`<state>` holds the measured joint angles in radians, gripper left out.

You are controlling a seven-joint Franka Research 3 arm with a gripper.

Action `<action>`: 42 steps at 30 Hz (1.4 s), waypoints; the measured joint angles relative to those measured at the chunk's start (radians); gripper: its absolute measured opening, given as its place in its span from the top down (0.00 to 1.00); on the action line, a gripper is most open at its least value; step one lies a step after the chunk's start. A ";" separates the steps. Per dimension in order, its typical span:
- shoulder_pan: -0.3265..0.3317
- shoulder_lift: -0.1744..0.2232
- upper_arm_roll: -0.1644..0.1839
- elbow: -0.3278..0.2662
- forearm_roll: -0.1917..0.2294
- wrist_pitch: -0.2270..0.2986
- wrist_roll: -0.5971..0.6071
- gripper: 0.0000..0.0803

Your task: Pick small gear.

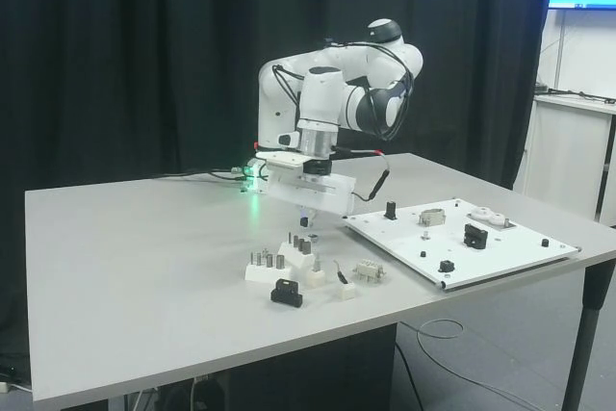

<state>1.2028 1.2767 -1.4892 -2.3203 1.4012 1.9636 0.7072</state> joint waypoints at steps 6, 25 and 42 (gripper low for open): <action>0.000 -0.001 -0.010 0.003 -0.007 -0.008 0.000 1.00; -0.001 -0.002 -0.033 0.007 -0.070 -0.016 0.033 0.81; 0.001 -0.002 -0.037 0.004 -0.073 -0.108 0.106 0.01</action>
<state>1.2040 1.2746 -1.5259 -2.3162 1.3282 1.8557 0.8131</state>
